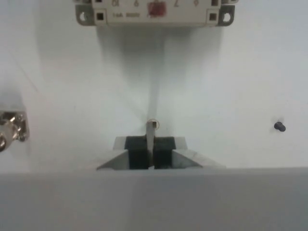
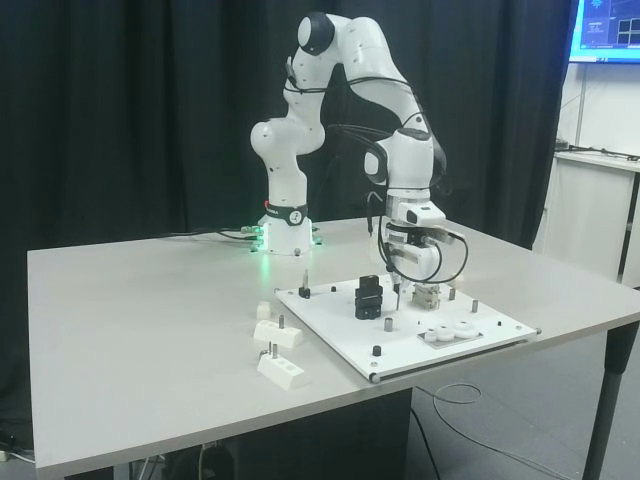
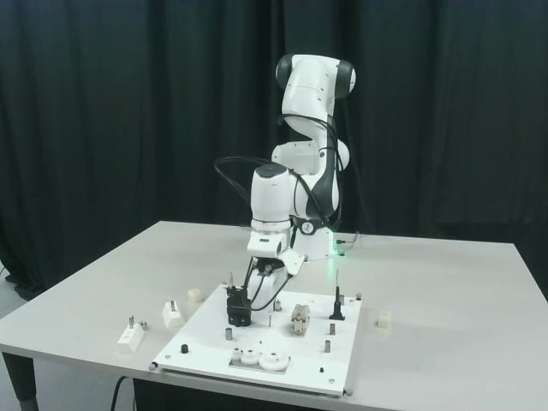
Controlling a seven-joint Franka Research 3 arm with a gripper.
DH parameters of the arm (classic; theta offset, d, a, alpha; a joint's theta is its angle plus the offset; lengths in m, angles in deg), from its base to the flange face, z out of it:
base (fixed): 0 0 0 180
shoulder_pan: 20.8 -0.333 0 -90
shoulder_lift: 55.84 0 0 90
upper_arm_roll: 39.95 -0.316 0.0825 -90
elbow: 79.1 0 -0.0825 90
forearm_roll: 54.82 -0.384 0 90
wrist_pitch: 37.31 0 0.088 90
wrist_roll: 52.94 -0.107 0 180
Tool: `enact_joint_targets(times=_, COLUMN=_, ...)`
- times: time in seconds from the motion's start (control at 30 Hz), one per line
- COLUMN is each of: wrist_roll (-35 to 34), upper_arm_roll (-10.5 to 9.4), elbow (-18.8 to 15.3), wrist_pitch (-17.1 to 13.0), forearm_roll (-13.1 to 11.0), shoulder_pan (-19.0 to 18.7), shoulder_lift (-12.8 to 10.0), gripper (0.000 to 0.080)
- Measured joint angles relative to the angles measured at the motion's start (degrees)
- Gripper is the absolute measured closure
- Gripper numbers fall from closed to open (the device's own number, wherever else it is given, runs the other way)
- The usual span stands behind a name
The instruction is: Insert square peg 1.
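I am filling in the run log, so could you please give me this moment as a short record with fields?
arm: white arm bolted on the grey table, reaching down over the white board
gripper: gripper shut on a thin square peg
peg pose: upright, lower end at or just above the board; contact cannot be told
near the peg: black block and connector block on the board
off the board: two small white holders, each with a peg standing in it
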Motion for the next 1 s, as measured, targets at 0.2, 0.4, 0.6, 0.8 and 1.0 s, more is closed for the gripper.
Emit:
enact_joint_targets(times=0.2, wrist_roll=-0.16, upper_arm_roll=0.0, elbow=0.0, wrist_pitch=0.0, forearm_roll=0.0, shoulder_pan=0.0, shoulder_lift=-0.01, gripper=0.0781)
enact_joint_targets(times=0.4, wrist_roll=-0.5, upper_arm_roll=0.0, elbow=0.01, wrist_pitch=-0.01, forearm_roll=0.0, shoulder_pan=0.01, shoulder_lift=-0.03, gripper=0.0781)
enact_joint_targets(times=0.6, wrist_roll=-0.56, upper_arm_roll=0.0, elbow=0.01, wrist_pitch=-0.01, forearm_roll=-0.01, shoulder_pan=0.09, shoulder_lift=-0.03, gripper=0.0781)
enact_joint_targets(times=0.8, wrist_roll=-0.65, upper_arm_roll=0.0, elbow=0.01, wrist_pitch=-0.01, forearm_roll=-0.01, shoulder_pan=0.47, shoulder_lift=-0.03, gripper=0.0781)
enact_joint_targets(times=1.0, wrist_roll=-0.65, upper_arm_roll=0.02, elbow=-0.01, wrist_pitch=0.02, forearm_roll=0.0, shoulder_pan=0.88, shoulder_lift=-0.03, gripper=0.0781)
